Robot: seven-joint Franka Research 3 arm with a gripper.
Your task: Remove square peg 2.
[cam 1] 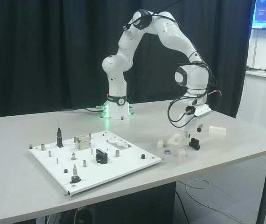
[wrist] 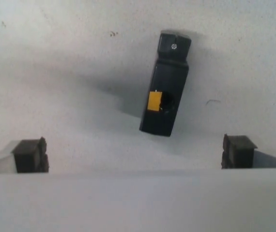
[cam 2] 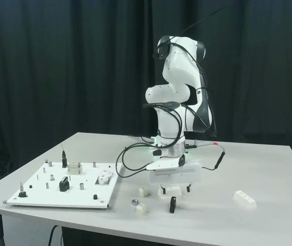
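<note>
The square peg, one black oblong block (wrist: 165, 84), lay flat on the grey surface (wrist: 55, 72), apart from the board, directly under the end effector (wrist: 134, 153). In the wrist view its two black fingertips (wrist: 30, 155) stood wide apart on either side and touched nothing, so the end effector was open and empty. The same peg (cam 1: 194, 143) appeared in the first room view just below the wrist, and in the second room view (cam 2: 172, 204) near the front edge of the surface.

Around the peg I counted several small white blocks: one long white block (cam 2: 244, 199) lay well apart, one wedge-shaped block (cam 1: 174, 138) was near the peg, and small cubes (cam 2: 141, 208) lay beside one grey ring (cam 2: 134, 202). The exact count of the cubes differed between views, so I cannot tell it.

One flat white square board (cam 1: 123, 170) lay further away on the surface, carrying many small grey pins and some black parts (cam 1: 101, 157).

Only the wrist view showed a small screw head on one end of the peg and a small square mark on its side. Only the room views showed the white arm (cam 1: 170, 32) with its black cables (cam 2: 136, 159).
</note>
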